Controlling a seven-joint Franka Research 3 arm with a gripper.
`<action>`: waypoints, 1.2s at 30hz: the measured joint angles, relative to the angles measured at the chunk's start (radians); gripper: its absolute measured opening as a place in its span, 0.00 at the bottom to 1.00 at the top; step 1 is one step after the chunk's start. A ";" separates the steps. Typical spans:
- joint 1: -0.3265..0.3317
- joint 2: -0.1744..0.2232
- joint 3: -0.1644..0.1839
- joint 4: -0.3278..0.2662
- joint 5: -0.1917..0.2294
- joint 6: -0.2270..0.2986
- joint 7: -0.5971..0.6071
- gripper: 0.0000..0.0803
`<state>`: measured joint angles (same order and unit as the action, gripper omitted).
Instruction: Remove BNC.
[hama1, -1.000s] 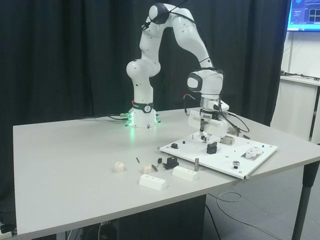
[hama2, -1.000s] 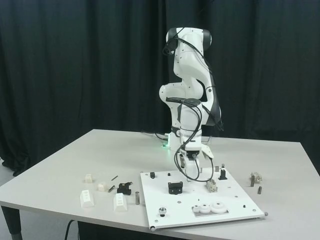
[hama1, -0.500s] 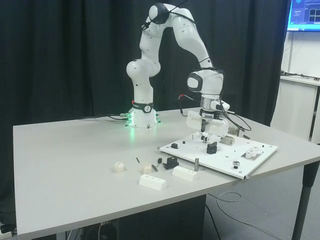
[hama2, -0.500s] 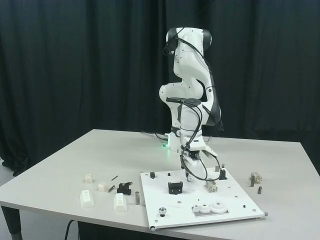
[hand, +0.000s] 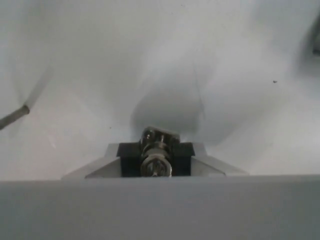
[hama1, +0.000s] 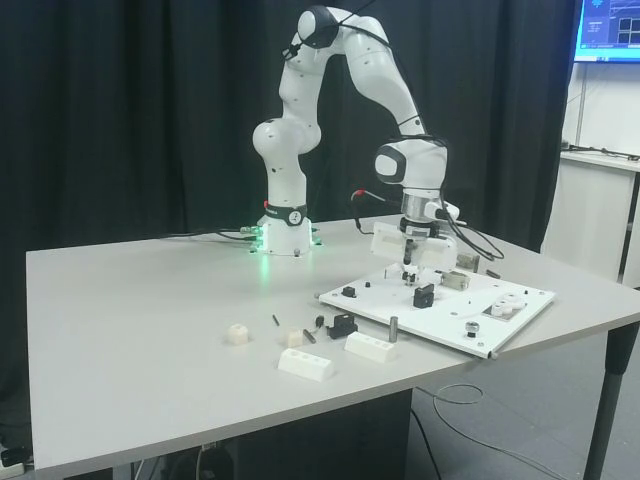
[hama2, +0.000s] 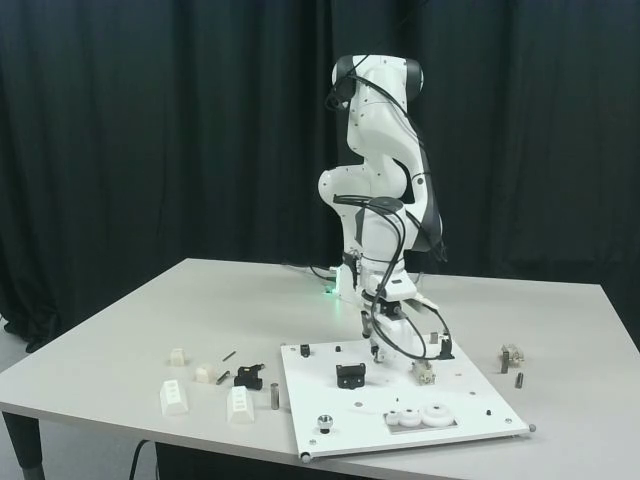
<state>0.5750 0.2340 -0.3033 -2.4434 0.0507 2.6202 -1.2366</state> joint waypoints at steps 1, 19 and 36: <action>0.000 0.000 0.000 0.000 -0.003 0.000 -0.005 0.15; -0.010 0.000 0.013 0.005 -0.045 -0.009 -0.132 0.15; -0.026 0.000 0.027 0.015 -0.046 -0.029 -0.176 0.15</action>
<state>0.5491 0.2341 -0.2758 -2.4283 0.0048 2.5916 -1.4125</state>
